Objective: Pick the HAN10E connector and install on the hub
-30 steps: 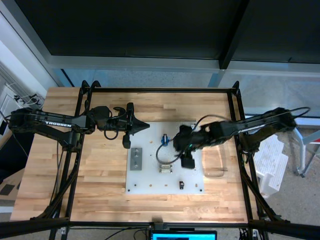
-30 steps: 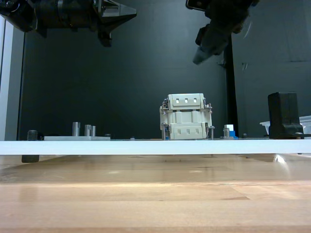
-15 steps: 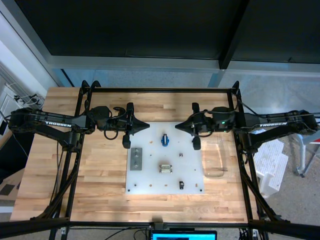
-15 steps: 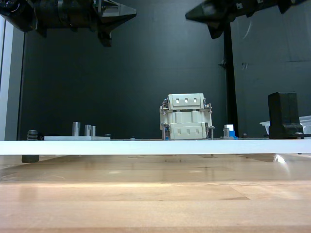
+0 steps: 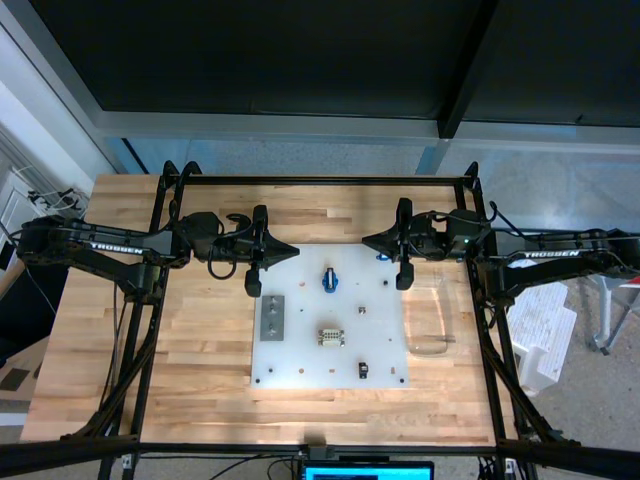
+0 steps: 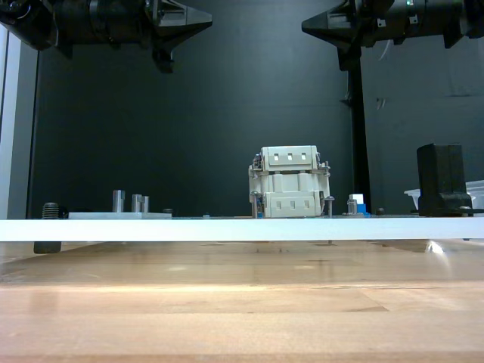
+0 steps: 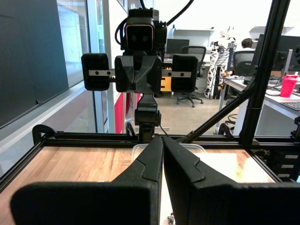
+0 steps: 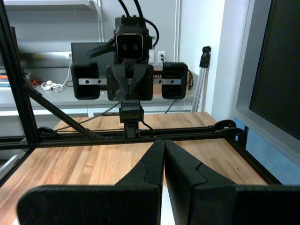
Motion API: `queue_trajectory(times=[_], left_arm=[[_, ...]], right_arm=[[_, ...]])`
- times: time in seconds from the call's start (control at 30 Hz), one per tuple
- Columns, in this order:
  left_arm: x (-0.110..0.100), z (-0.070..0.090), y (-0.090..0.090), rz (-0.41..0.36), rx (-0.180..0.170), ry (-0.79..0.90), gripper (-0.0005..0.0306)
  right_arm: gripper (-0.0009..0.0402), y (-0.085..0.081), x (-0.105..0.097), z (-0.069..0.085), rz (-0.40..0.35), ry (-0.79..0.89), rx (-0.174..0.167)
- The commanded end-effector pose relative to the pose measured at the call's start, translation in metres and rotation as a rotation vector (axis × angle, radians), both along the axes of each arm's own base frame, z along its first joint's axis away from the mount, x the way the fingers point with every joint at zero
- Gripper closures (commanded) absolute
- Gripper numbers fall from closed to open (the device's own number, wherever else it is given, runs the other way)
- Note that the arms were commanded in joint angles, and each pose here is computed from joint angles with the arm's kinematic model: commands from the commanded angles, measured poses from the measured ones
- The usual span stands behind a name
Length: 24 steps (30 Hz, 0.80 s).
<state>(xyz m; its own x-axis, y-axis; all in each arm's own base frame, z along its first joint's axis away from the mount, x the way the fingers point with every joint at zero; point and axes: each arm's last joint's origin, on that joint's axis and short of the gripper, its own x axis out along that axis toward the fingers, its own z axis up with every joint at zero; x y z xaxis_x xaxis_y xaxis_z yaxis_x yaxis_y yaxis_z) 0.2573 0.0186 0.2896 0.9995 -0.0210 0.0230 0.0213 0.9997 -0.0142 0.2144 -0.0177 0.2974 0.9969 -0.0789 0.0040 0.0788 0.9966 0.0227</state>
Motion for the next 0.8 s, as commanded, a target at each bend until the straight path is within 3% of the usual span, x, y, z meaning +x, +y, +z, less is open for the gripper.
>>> queue_trajectory(times=[0.03,0.5,0.8], left_arm=[[0.0001,0.0001,0.0000,0.000,0.000,0.000,0.0300],[0.0001,0.0001,0.0001,0.000,0.000,-0.001,0.0300],[0.0001,0.0001,0.0001,0.000,0.000,0.000,0.0300]], right_arm=[[0.0393,0.0007,-0.0004,-0.0044,0.006,-0.020,0.018],[0.0393,0.0022,-0.0004,-0.0050,0.031,-0.029,0.048],[0.0393,0.0022,-0.0005,-0.0046,0.031,-0.034,0.046]])
